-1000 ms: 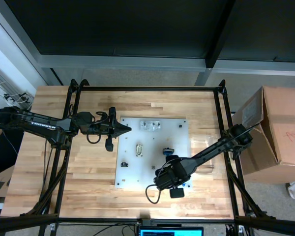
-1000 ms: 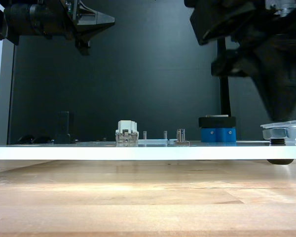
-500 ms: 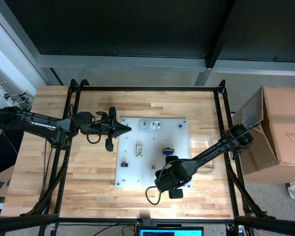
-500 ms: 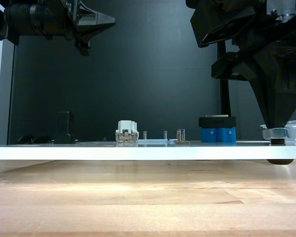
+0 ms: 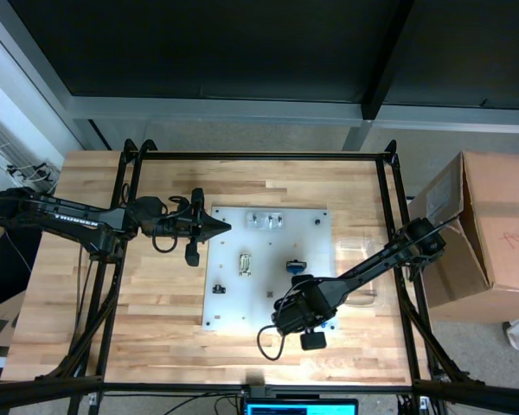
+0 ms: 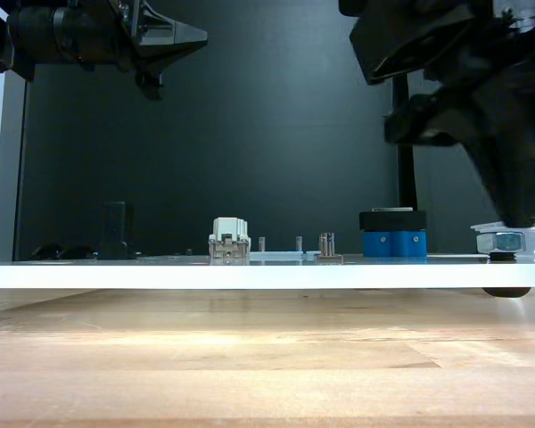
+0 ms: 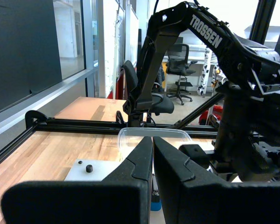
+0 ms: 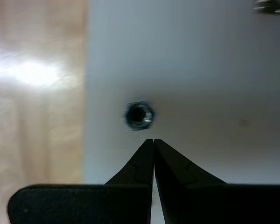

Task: Pick the M12 nut and place it on its threads and fasten

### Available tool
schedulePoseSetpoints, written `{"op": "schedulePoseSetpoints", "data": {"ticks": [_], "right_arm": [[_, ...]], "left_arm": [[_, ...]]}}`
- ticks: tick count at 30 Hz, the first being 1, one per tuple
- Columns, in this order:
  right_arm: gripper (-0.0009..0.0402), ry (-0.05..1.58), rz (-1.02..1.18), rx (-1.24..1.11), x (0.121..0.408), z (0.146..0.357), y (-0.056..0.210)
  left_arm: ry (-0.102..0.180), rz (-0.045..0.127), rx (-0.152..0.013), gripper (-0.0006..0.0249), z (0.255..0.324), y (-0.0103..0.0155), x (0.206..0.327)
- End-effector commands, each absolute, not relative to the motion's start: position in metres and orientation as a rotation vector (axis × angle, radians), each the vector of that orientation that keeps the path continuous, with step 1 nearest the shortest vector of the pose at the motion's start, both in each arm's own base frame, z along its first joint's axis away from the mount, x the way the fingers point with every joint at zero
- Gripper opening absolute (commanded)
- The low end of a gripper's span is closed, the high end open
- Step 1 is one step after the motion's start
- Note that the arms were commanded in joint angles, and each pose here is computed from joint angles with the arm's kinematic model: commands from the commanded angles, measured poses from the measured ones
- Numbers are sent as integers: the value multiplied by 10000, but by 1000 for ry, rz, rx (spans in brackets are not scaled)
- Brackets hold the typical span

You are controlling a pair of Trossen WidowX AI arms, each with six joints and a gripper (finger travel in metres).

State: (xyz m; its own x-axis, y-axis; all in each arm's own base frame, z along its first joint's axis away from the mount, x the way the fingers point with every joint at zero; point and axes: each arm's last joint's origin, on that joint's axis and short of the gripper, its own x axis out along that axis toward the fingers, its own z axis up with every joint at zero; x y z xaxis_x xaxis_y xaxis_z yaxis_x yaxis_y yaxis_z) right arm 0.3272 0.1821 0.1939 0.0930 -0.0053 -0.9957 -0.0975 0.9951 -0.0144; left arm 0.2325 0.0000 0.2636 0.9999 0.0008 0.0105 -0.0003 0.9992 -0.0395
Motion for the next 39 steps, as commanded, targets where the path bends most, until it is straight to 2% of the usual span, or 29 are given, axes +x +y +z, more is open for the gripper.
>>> {"op": "schedulePoseSetpoints", "data": {"ticks": [1,12,19,22,26,29,39], "right_arm": [[0,1430,-22,-109,3287,1946,1802],[0,1420,25,-104,3311,1915,1839],[0,1523,358,12,3272,1919,1932],[0,1533,340,-1,3258,1925,1919],[0,1474,144,-89,3273,1929,1862],[0,1444,85,-137,3281,1932,1841],[0,1423,68,-152,3326,1842,1860]], "left_arm": [[-10,0,-39,0,2637,0,2326],[-10,0,-39,0,2637,0,2326],[-10,0,-39,0,2637,0,2326],[-10,0,-39,0,2637,0,2326],[-10,0,-39,0,2637,0,2326],[-11,1,-39,0,2637,1,2326],[-10,0,-39,0,2637,0,2326]]}}
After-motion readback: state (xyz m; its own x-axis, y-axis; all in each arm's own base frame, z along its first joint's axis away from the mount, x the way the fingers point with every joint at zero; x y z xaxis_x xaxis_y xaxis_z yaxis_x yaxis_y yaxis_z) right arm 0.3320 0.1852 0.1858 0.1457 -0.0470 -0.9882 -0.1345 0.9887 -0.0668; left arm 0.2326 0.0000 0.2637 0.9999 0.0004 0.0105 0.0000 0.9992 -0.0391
